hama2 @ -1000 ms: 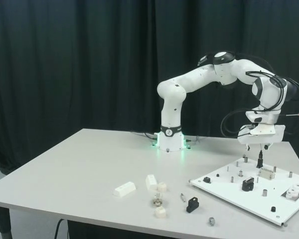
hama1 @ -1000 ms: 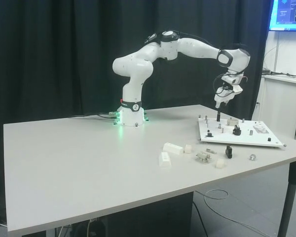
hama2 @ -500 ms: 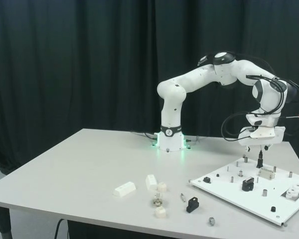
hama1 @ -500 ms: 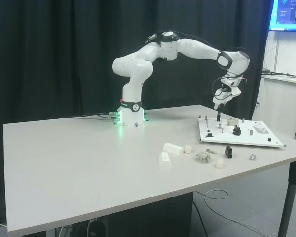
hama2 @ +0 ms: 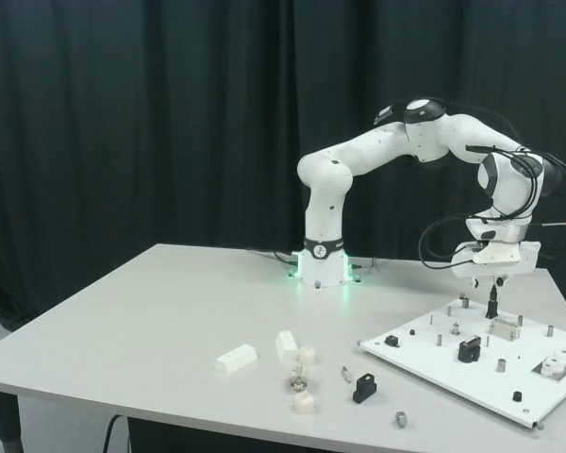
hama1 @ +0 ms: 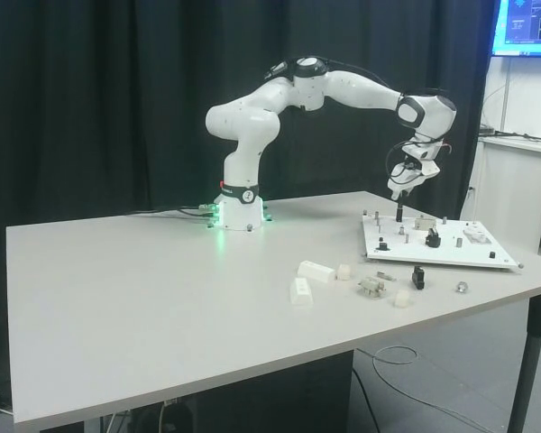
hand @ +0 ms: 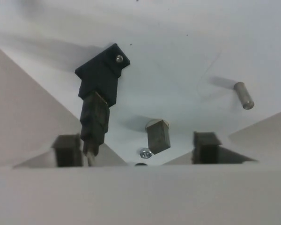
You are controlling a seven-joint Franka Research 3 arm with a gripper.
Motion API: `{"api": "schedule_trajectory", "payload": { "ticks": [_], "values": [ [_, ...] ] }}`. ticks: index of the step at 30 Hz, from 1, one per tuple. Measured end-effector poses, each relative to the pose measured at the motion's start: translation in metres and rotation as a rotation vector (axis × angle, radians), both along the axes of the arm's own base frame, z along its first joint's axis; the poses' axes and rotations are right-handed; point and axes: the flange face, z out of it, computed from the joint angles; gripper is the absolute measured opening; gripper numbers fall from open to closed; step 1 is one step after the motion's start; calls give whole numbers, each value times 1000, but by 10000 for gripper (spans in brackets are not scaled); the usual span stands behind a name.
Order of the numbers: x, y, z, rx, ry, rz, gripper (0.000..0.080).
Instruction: Remove USB.
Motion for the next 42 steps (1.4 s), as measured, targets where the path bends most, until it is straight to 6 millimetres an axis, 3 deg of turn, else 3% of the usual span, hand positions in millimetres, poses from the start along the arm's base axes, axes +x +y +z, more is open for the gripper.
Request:
{"api": "schedule_trajectory", "payload": {
  "ticks": [1,5,6,12,13,21,22,42],
  "values": [
    [0,0,0,0,1,0,522],
    [0,1,0,6,3,-2,522],
    [0,1,1,10,4,-3,347],
    [-1,2,4,30,15,-9,347],
    [-1,3,4,34,16,-10,152],
    [-1,5,8,62,26,-17,152],
    [-1,5,8,64,27,-18,25],
    [-1,3,8,64,52,-25,25]
  ]
}}
